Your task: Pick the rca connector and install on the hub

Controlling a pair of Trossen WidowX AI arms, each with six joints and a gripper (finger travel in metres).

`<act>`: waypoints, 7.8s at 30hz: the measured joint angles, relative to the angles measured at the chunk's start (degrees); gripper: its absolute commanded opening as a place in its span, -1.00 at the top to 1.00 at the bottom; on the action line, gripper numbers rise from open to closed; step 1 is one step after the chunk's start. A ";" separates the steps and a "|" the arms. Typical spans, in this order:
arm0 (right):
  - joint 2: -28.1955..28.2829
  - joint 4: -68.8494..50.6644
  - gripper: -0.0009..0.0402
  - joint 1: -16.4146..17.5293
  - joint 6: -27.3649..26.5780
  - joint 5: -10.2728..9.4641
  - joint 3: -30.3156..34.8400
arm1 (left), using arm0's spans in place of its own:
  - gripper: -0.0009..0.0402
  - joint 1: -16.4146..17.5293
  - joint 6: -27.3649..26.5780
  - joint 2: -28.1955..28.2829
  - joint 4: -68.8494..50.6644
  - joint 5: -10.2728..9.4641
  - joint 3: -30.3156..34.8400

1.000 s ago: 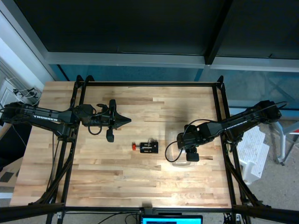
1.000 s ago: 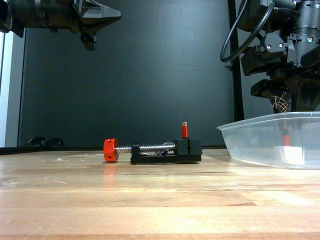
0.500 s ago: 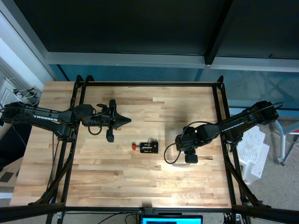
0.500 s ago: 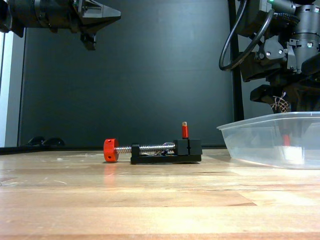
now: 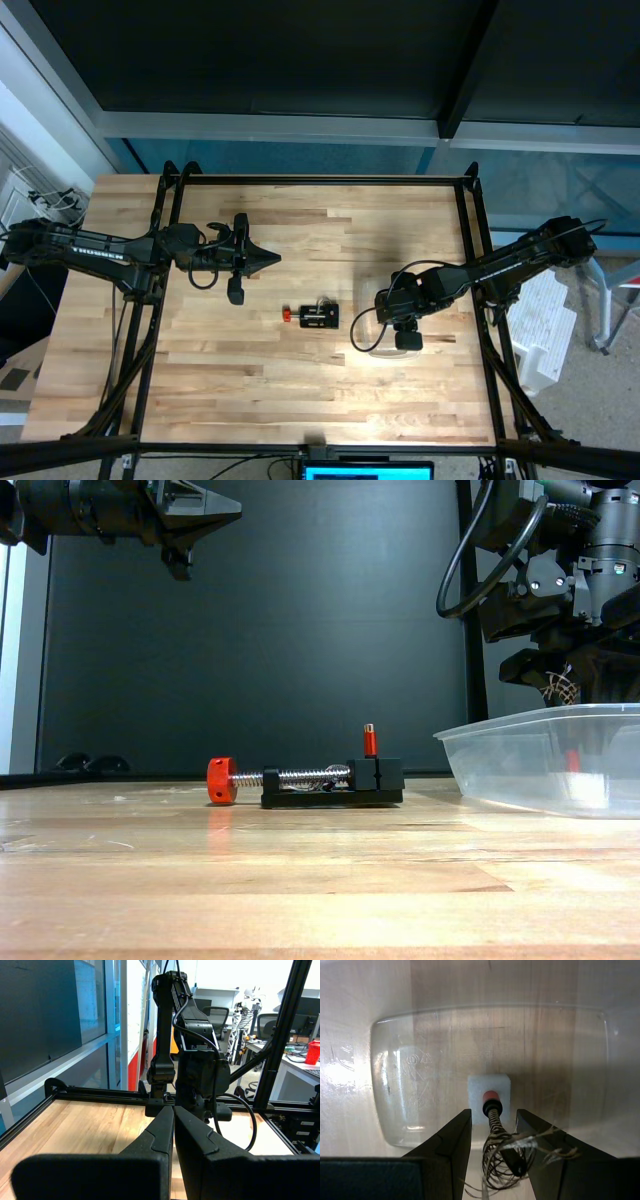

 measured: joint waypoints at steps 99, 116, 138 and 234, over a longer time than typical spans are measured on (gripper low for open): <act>22.56 -17.79 0.96 -2.64 1.49 6.08 40.02 | 0.96 0.00 -0.02 -0.02 0.00 -0.02 0.00; 25.44 -14.62 0.96 -2.67 1.49 6.03 39.93 | 0.96 0.00 0.00 0.00 0.02 0.00 0.00; 29.20 -10.78 0.96 -2.67 1.51 5.86 39.85 | 0.96 0.00 -0.02 0.00 0.02 0.00 0.00; 28.06 -17.70 0.96 -3.91 -1.11 6.36 46.42 | 0.96 0.00 -0.02 0.00 0.00 0.00 0.00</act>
